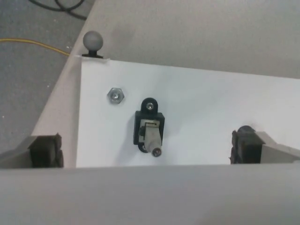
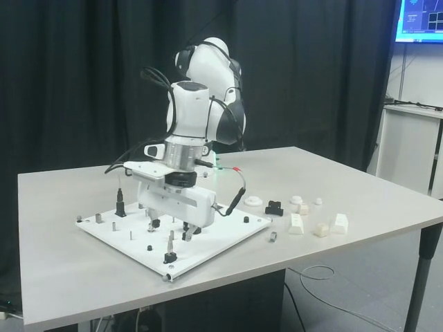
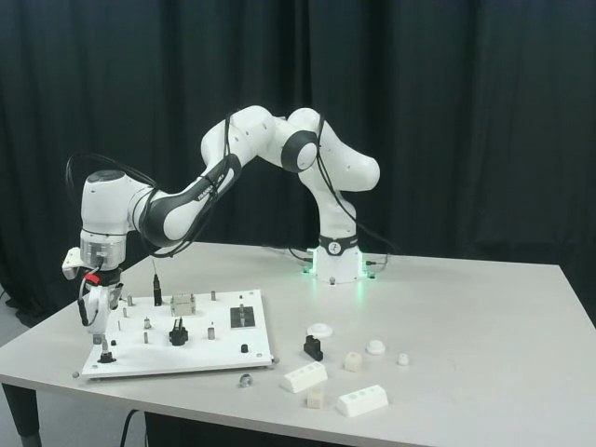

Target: Remove Ethernet.

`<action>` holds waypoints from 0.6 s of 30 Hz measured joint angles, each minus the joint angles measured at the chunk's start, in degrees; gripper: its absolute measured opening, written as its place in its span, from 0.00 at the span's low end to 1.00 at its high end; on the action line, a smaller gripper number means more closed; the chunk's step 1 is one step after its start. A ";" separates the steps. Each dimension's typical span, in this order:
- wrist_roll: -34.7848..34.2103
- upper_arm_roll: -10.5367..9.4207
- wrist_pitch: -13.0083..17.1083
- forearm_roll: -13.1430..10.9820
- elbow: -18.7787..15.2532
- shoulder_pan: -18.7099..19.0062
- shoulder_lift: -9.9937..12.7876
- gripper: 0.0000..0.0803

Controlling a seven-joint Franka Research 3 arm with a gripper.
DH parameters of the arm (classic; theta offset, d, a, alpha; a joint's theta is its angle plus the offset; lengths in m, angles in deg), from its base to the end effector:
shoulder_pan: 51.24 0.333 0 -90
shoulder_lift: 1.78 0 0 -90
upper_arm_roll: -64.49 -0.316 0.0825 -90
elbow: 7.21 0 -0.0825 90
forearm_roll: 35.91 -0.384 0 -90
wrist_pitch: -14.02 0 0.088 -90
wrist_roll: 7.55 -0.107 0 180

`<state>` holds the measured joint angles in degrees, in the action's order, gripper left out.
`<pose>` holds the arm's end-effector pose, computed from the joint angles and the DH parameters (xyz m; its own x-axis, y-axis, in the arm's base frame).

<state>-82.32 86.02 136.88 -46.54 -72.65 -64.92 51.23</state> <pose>0.6884 -0.3621 0.2751 -0.2802 -0.9466 0.1593 -0.9590 0.2688 -0.0896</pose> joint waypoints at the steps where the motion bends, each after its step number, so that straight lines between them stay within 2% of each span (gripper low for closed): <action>1: 0.00 0.02 -0.04 0.00 0.02 0.00 0.00 0.99; 12: 0.23 0.17 -0.10 0.00 0.03 -0.13 0.00 1.00; 18: 3.27 0.27 -0.10 0.00 0.03 -0.18 0.00 1.00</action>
<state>-79.04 86.29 136.78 -46.54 -72.62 -65.10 51.24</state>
